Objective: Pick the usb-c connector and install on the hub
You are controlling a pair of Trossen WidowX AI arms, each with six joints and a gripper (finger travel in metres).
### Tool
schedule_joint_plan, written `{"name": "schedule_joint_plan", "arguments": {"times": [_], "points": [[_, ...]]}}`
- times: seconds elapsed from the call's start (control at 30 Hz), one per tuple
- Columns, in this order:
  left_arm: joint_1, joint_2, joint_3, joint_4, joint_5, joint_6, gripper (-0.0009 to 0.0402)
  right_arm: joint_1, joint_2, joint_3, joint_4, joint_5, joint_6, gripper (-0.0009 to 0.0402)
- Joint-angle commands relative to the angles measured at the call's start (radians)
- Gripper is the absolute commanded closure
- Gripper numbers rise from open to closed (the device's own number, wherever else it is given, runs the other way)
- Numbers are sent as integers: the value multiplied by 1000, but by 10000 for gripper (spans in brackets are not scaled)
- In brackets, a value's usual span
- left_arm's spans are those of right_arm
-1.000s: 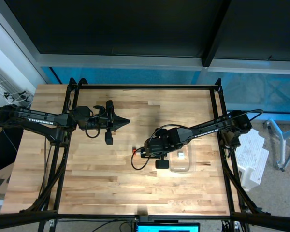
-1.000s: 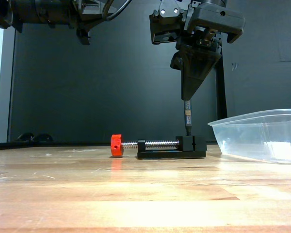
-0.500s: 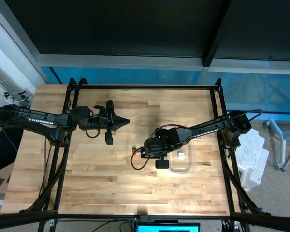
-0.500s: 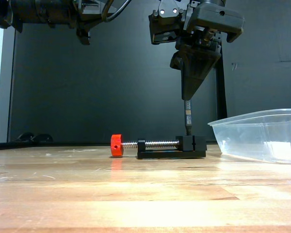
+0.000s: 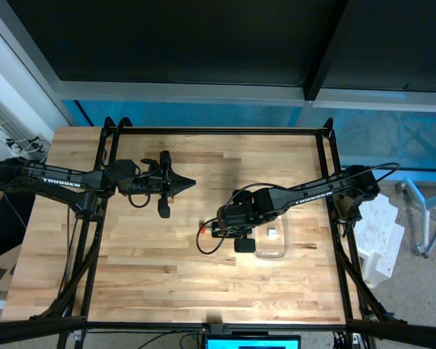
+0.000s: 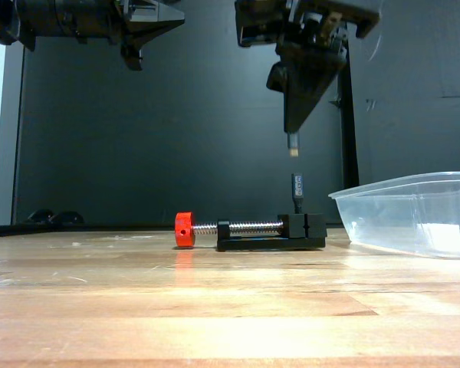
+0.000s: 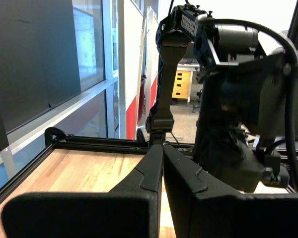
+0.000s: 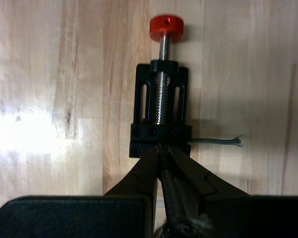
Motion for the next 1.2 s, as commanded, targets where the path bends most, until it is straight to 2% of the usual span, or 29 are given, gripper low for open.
{"name": "schedule_joint_plan", "arguments": {"times": [0.03, 0.43, 1.07, 1.2], "points": [[0, 0, 0, 0, 0, 0, 393, -1, -13, 4, 3, 3, -2, 392], [0, 0, 0, 0, 0, 0, 393, -4, -56, 4, 3, 3, -2, 392], [0, 0, 0, 0, 0, 0, 393, -5, -56, 3, 4, 3, -1, 392], [0, 0, 0, 0, 0, 0, 393, -5, -56, -11, 6, 37, 8, 392]]}}
